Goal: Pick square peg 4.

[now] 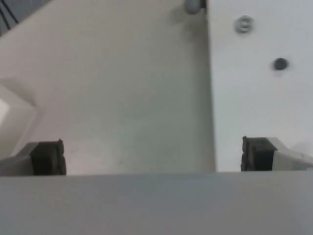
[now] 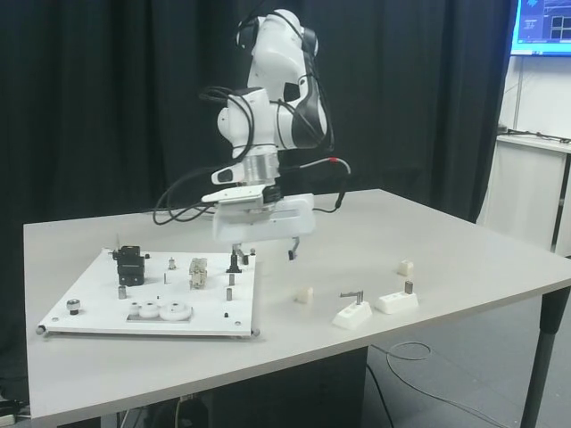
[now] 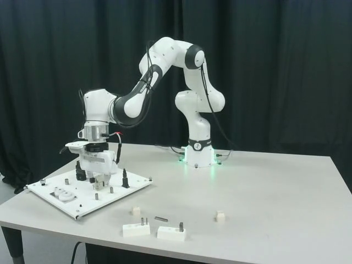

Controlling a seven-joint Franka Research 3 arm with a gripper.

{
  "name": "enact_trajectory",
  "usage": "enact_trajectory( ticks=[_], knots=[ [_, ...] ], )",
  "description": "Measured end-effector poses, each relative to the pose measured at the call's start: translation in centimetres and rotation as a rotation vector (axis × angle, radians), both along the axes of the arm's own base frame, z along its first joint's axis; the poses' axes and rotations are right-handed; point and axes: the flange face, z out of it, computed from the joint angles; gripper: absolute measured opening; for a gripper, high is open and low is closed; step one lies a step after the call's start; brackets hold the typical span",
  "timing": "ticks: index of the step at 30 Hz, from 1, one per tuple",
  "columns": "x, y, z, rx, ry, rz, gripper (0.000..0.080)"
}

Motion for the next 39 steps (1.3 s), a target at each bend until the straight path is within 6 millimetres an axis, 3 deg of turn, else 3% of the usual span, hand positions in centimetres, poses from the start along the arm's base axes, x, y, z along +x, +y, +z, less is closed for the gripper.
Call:
enact_trajectory(
  ticks=[18, 39],
  knots=[
    [2.5, 5.3, 0.9, 0.011, 0.021, 0.082, 0.08],
    [3.8, 12.6, 4.2, 0.044, 0.069, 0.056, 0.08]
  ],
)
